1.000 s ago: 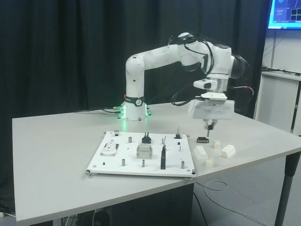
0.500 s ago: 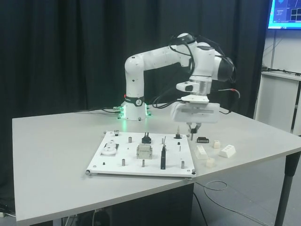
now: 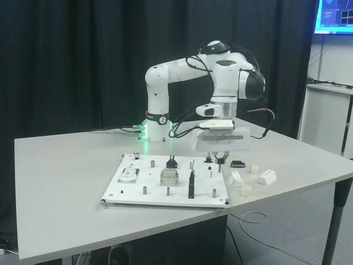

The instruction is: Insert round peg 2.

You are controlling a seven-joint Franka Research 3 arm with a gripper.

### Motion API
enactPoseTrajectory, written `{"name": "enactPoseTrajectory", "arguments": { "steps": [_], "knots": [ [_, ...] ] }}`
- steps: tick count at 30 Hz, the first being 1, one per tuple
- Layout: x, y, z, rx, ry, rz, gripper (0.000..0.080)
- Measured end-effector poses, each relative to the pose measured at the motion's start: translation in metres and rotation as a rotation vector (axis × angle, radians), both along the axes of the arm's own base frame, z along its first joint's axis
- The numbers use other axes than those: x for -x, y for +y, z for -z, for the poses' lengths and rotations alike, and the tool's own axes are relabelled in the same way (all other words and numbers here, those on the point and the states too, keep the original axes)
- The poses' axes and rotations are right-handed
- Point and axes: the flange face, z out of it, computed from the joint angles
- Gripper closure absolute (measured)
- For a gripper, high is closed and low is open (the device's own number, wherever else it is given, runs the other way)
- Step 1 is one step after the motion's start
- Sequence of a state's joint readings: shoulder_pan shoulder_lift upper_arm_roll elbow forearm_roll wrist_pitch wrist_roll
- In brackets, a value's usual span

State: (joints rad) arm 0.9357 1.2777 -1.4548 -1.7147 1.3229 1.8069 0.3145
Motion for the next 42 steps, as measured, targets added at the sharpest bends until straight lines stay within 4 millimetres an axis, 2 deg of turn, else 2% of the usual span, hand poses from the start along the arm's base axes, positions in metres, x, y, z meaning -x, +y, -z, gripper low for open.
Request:
{"name": "enactPoseTrajectory", "arguments": {
  "steps": [31,42],
  "knots": [
    [-0.002,-0.029,0.036,-0.031,-0.062,0.068,0.0741],
    [0.0,-0.033,0.039,-0.031,-0.065,0.078,0.0741]
  ]
}}
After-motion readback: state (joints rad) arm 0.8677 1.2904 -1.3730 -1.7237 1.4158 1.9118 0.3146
